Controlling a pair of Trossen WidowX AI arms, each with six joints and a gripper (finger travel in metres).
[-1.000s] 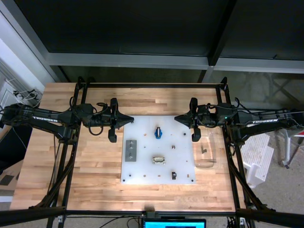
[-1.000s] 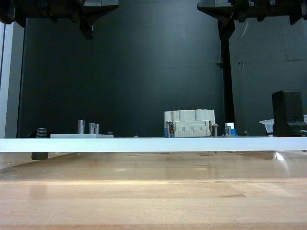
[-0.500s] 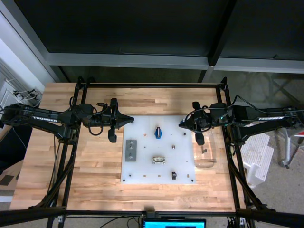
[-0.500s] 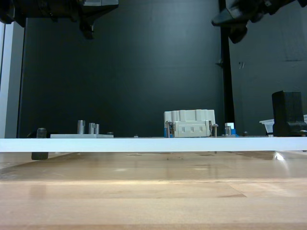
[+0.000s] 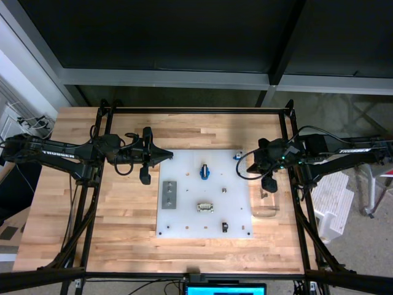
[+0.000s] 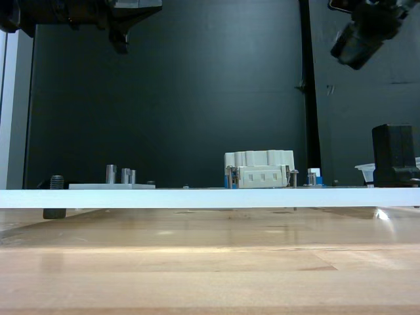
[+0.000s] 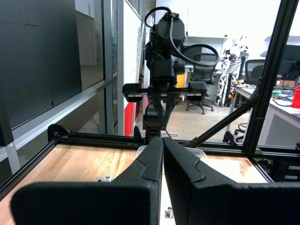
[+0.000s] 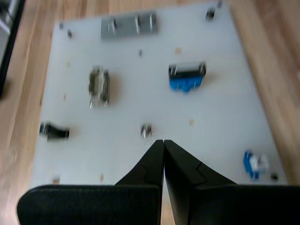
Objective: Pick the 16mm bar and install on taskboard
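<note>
My left gripper [image 7: 162, 138] and right gripper [image 8: 163, 141] are both pinched closed, empty.
Left high over board's [image 5: 184, 216] far-left corner, right high over its right edge; bar: can't tell where.

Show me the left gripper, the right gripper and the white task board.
left gripper [image 7: 162, 139]: left wrist view, shut fingertips, at the board's far left corner.
right gripper [image 8: 163, 141]: right wrist view, shut fingertips, raised above the board.
task board [image 5: 181, 221]: high view, bare white surface near its front.
</note>
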